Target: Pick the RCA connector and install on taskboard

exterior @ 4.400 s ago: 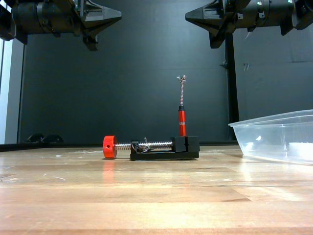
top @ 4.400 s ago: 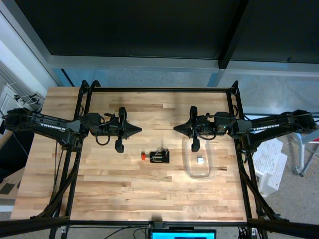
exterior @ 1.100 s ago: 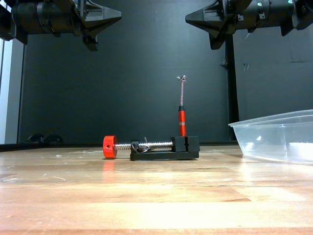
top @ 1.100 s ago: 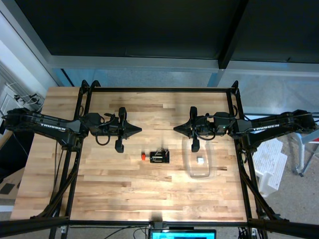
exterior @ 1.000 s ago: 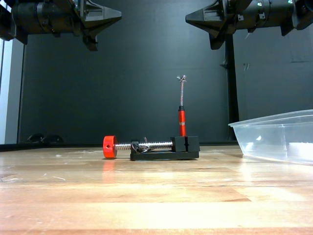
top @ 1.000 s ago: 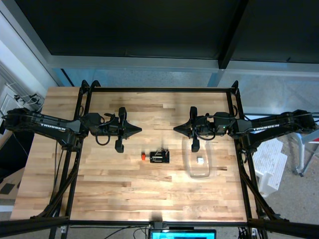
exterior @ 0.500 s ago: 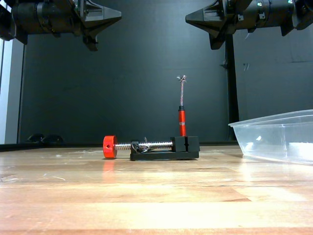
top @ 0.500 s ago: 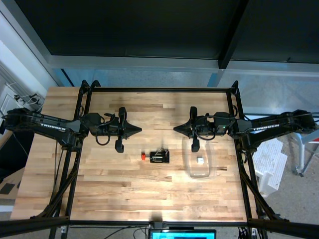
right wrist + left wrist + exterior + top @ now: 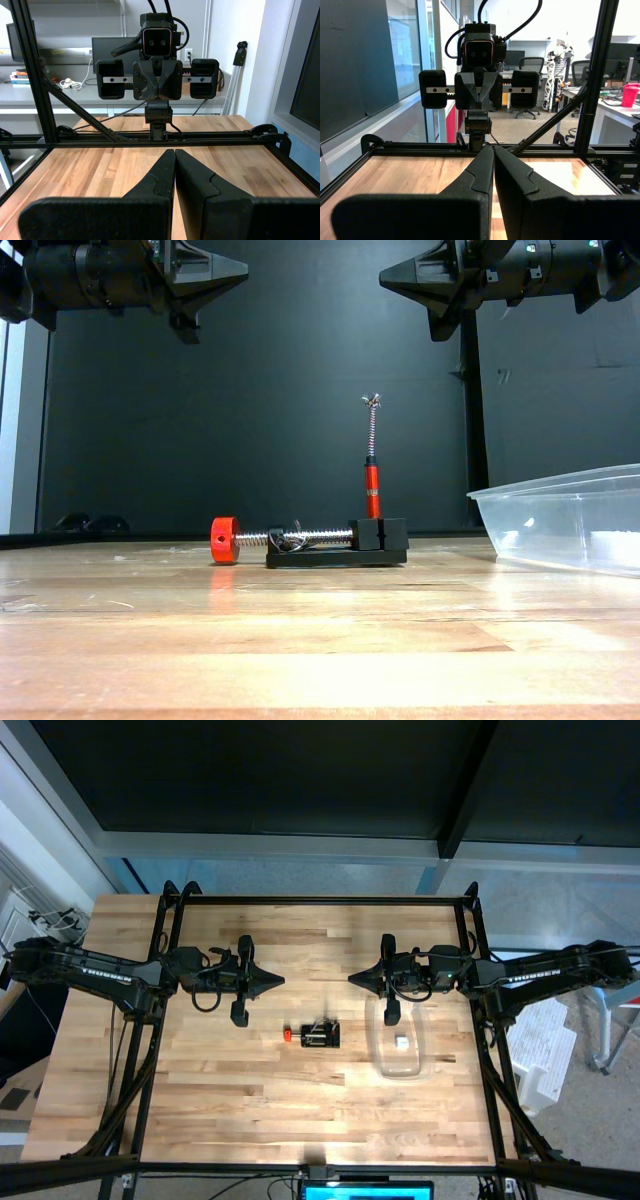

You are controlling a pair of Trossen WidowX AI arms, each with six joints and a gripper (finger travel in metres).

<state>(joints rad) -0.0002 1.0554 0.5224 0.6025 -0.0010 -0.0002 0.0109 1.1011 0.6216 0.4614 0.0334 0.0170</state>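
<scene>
Left gripper (image 9: 275,982) and right gripper (image 9: 356,979) hover clenched and empty, high either side of the taskboard (image 9: 320,1036) (parked clear, apparently), the RCA connector too small to find.

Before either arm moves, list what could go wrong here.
1. The RCA connector cannot be made out in any view; the clear tray shows only a white cube, so a wrong pick is possible.
2. The left gripper and right gripper, both shut, face tip to tip high above the table; inward moves could collide.
3. The taskboard carries a tall thin post that a descent might snag.
</scene>
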